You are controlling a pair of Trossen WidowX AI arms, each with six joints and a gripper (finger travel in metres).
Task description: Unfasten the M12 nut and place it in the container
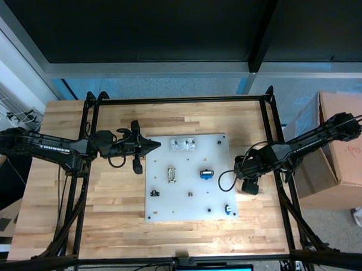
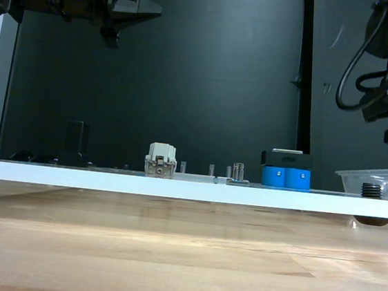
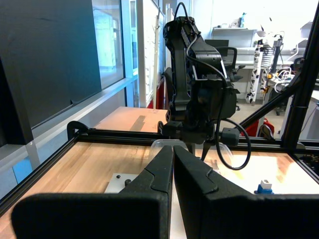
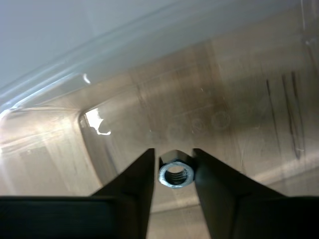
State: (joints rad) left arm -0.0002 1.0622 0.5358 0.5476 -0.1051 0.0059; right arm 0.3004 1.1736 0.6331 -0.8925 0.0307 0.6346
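Apparently the step in hand is letting the M12 nut (image 4: 175,175) go into the container (image 4: 224,99). The right wrist view shows the right gripper (image 4: 173,153) clenched on the small silver nut. One finger presses each side, the hole faces the camera, and the clear floor of the container lies below. So the nut is off its stud (image 2: 371,190), which stands bare with its ribs showing at the lower right of the low view (there it only seems to be inside the tray; it stands in front of it). In the high view the right gripper (image 1: 250,185) hangs right of centre, just beside the right edge of the white board (image 1: 188,177).

To do this well, I think the fingers should part fully while the wrist is held quiet. The arm should rise straight up only after the nut is free, so that the nut does not stick to a pad or bounce out. The nut seems to be inside the wall and not over the rim. How high above the floor it hangs, I cannot tell.

For room, the black frame rail (image 1: 180,100) runs round the table and a cardboard box (image 1: 342,148) fills the right edge of the frame, so upward looks the open way. The left gripper (image 1: 151,145), its fingers pressed together, hovers left of centre over the board's far left corner, well apart from the container.
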